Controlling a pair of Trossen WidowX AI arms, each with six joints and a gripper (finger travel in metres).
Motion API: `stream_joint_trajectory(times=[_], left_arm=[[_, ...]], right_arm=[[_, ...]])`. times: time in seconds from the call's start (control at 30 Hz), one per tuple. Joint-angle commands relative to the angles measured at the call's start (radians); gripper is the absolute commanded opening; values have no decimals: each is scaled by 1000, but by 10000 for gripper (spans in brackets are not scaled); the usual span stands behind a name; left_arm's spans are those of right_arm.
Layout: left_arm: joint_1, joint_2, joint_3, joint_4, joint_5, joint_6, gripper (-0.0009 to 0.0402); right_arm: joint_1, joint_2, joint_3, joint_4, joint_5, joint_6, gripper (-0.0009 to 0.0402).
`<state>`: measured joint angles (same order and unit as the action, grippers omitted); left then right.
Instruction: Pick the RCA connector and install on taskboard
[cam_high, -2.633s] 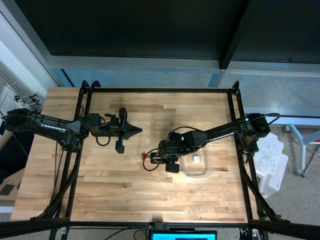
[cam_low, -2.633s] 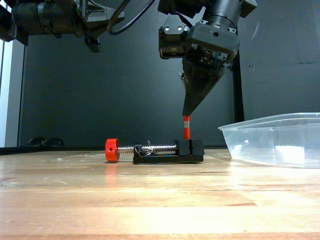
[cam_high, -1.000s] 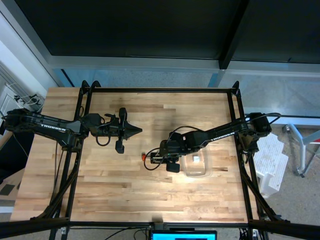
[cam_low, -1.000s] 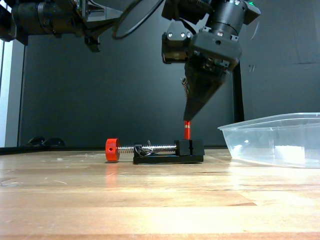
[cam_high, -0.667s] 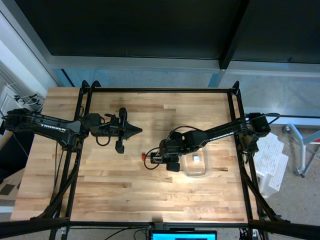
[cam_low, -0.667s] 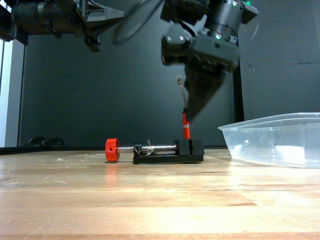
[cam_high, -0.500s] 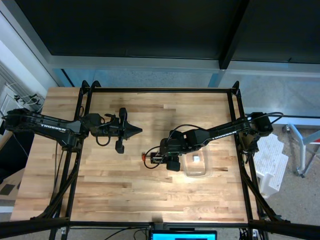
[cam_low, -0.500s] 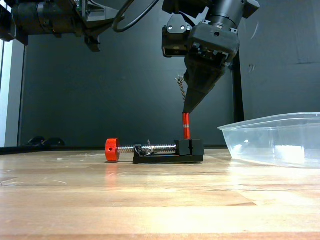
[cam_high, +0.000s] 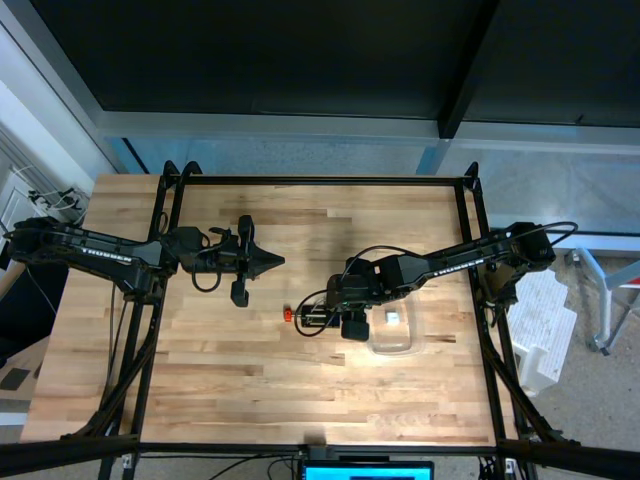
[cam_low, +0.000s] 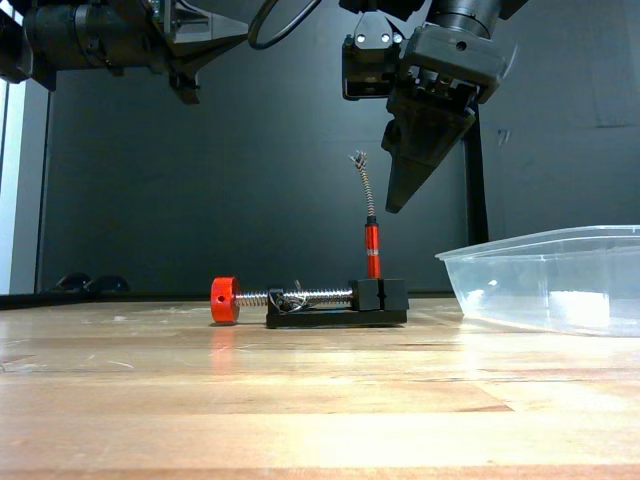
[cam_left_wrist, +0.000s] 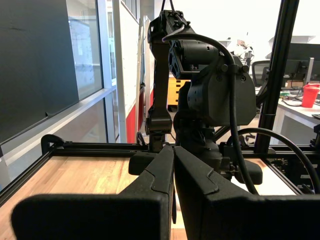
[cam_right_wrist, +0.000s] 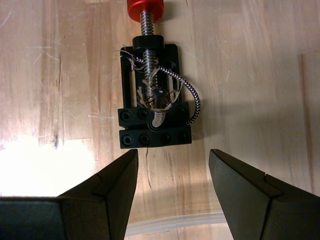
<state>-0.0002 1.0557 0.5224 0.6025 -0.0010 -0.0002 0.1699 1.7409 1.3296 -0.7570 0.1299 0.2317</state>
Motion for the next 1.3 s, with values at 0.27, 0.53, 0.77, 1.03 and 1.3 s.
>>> stream_joint_trajectory(times=[0.27,0.53,0.77,1.03,1.3], left_arm=[[0,0,0,0,0,0,0],[0,0,0,0,0,0,0],[0,0,0,0,0,0,0],[0,0,0,0,0,0,0],[0,0,0,0,0,0,0]], right_arm=[[7,-68,-24,36,-53,-64,188],[-30,-218,-87,137,-52,-113,119],[-82,-331,-174,280,-92,-180,31],[-131,-481,-355,560,-128,-211,5],[-180,-601,-513,849,-132,-222,-1]])
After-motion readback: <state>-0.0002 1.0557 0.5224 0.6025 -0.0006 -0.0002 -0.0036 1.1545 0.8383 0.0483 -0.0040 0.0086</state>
